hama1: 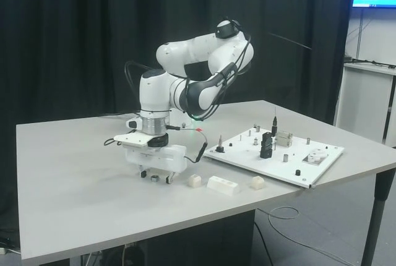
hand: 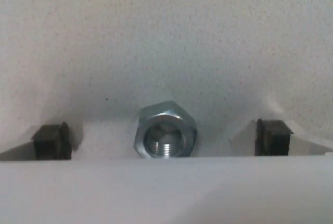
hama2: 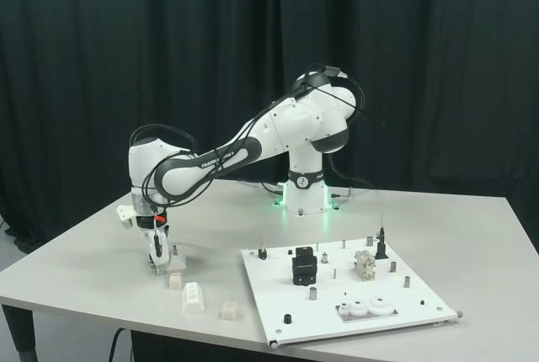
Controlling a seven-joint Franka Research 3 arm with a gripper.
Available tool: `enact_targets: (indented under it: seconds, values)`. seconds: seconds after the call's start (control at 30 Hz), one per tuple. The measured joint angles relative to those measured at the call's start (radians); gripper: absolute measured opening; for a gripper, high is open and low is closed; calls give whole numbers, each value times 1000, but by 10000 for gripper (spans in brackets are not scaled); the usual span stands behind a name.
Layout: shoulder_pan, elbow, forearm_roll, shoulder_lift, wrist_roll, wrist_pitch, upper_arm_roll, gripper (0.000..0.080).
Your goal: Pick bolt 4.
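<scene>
Gripper (hand: 164, 140): low over the table (hama1: 68, 173), lower middle of the wrist view, fingers (hand: 52, 140) spread wide and holding nothing. Bolt (hand: 165, 132): what shows is a grey hexagonal metal piece with a threaded bore facing the camera, more nut than bolt by its look; it lies on the table midway between the two fingertips, apart from both. In the first room view the same piece sits left of centre, under the gripper (hama1: 154, 176); in the second room view it is hidden behind the gripper (hama2: 158, 261) at middle left. Arm (hama2: 253, 147): white, reaching from its base at centre out to the left. Blocks (hama1: 223, 184): three small white ones on the table, lower centre of the first room view, near the gripper but not touching it. Board (hama1: 278, 154): white, with small fittings, to the right, well apart. Progress, as judged: approach and alignment done; closing on the piece and lifting not yet done.
</scene>
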Motion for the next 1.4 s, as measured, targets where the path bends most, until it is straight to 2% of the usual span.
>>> enact_targets:
  seconds: [0.03,0.07,0.53,0.57,0.77,0.8,0.83,0.87,1.17,1.2,1.4]
  values:
    - [0,0,0,0,0,0,0,745]
    - [0,0,0,0,0,0,0,797]
    - [3,-1,2,0,-6,5,1,799]
    - [3,-1,3,0,-6,5,1,708]
    - [3,-2,7,0,-6,8,1,708]
    - [3,-2,7,0,-7,8,1,524]
    - [3,-3,7,0,-10,9,1,524]
    - [3,-3,7,1,-12,10,1,368]
    - [3,-5,7,1,-20,16,2,368]
    - [3,-5,7,1,-20,17,2,238]
    - [6,-5,8,-1,-34,29,0,238]
